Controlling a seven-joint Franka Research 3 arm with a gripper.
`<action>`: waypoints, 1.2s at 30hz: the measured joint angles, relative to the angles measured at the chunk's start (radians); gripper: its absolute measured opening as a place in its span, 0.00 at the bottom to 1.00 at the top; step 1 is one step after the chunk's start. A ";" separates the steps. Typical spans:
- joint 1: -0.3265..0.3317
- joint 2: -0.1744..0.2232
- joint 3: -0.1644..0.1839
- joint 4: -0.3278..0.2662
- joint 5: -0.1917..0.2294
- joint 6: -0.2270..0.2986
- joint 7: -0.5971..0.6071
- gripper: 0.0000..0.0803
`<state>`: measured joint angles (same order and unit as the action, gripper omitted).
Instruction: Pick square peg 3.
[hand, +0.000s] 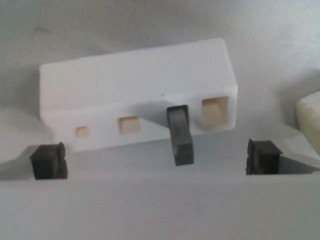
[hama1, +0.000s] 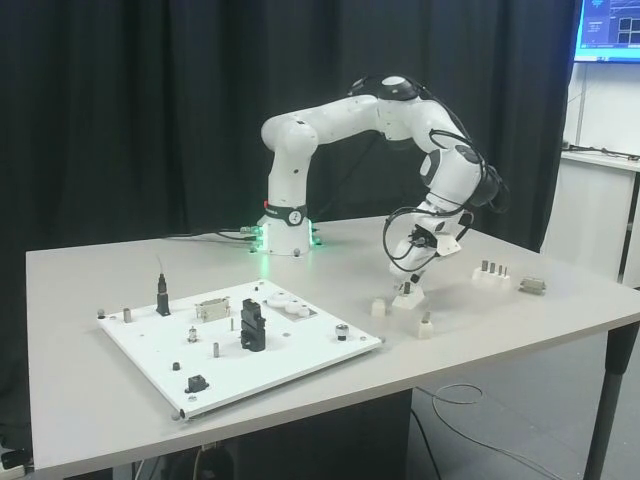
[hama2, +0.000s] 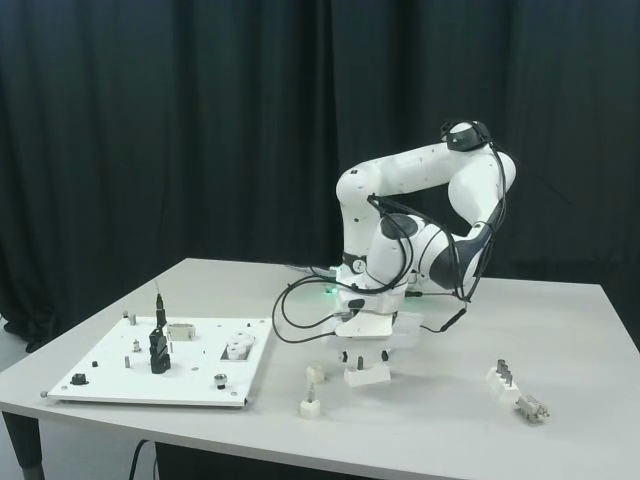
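Now: pincer (hand: 155, 159) spread wide, empty | grey peg (hand: 179, 134) upright in white block (hand: 135, 90) | no writing legible

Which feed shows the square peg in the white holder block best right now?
The wrist view: the square peg stands in the white holder block between the open gripper fingertips. Both room views show the block only as a small shape under the gripper, the peg barely a speck.

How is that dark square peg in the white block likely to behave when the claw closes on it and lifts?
The square peg looks like a stiff solid bar, so it probably won't flex. Its flat sides should give the open claw a steady hold and stop it rolling. It leans in its hole, so the seemingly light white block may shift or lift with it.
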<state>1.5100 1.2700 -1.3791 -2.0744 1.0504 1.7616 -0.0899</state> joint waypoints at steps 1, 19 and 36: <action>0.004 -0.001 0.000 -0.001 -0.004 0.004 0.000 1.00; -0.003 -0.023 -0.003 -0.003 -0.024 0.047 -0.009 1.00; -0.049 -0.033 0.005 0.012 0.006 0.015 -0.080 1.00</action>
<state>1.4606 1.2367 -1.3738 -2.0626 1.0560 1.7761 -0.1699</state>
